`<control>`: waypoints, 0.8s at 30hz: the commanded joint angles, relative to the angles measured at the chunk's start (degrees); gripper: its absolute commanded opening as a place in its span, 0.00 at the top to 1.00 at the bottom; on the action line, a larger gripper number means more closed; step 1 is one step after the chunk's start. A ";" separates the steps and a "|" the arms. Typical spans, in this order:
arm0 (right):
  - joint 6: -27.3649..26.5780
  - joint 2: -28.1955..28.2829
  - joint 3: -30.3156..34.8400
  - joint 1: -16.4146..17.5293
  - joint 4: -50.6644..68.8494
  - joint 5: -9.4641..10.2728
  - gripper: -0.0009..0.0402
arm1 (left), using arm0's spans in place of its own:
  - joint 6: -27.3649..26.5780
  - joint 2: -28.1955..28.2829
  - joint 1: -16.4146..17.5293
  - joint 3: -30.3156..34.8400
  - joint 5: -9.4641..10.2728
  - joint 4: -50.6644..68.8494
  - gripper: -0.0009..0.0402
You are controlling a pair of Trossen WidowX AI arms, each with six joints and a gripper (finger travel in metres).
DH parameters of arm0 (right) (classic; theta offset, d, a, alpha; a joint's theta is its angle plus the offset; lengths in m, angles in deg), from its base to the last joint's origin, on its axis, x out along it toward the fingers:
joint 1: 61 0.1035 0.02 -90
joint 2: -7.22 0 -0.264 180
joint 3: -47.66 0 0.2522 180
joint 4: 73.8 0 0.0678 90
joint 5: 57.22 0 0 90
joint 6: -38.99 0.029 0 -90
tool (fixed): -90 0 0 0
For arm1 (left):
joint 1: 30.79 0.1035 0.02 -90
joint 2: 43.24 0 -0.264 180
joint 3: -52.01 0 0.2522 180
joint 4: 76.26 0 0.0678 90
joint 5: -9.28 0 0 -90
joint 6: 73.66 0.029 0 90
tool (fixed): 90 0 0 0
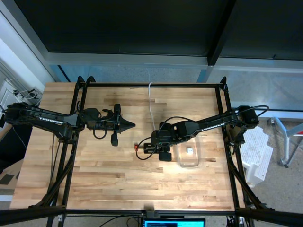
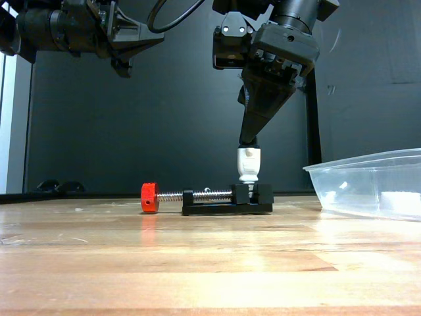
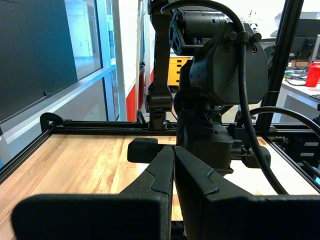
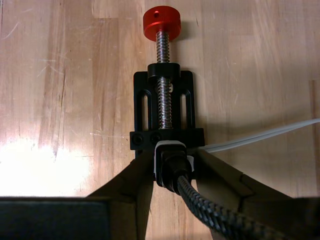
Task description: Remove the power plug from the receptacle and place in the container
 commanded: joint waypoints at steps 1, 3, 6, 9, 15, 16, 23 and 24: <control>0.02 -0.02 -0.02 0.00 -0.02 0.02 0.80 | 0.00 0.00 0.00 0.02 -0.02 -0.02 0.98; 0.00 -0.02 -0.02 -0.02 -0.02 0.02 0.84 | 0.00 0.00 0.02 0.02 -0.02 -0.02 0.98; 0.00 -0.02 -0.02 -0.02 0.00 0.04 0.90 | 0.00 0.00 0.00 0.02 0.00 -0.02 0.98; -0.02 -0.04 -0.02 0.00 -0.02 0.11 0.96 | 0.00 0.00 0.02 0.02 0.00 -0.02 0.98; 0.00 -0.04 -0.02 -0.02 -0.04 0.15 0.97 | 0.00 0.00 0.00 0.02 -0.02 -0.02 0.98; -0.02 -0.04 -0.02 -0.02 -0.07 0.15 0.98 | 0.00 0.00 0.00 0.02 0.00 -0.02 0.98; -0.20 -0.24 -0.02 -0.02 -0.04 0.17 0.98 | 0.00 0.00 0.02 0.02 -0.02 -0.02 0.98; -0.20 -0.26 -0.02 -0.02 -0.02 0.17 0.98 | 0.00 0.00 0.00 0.02 0.00 -0.02 0.98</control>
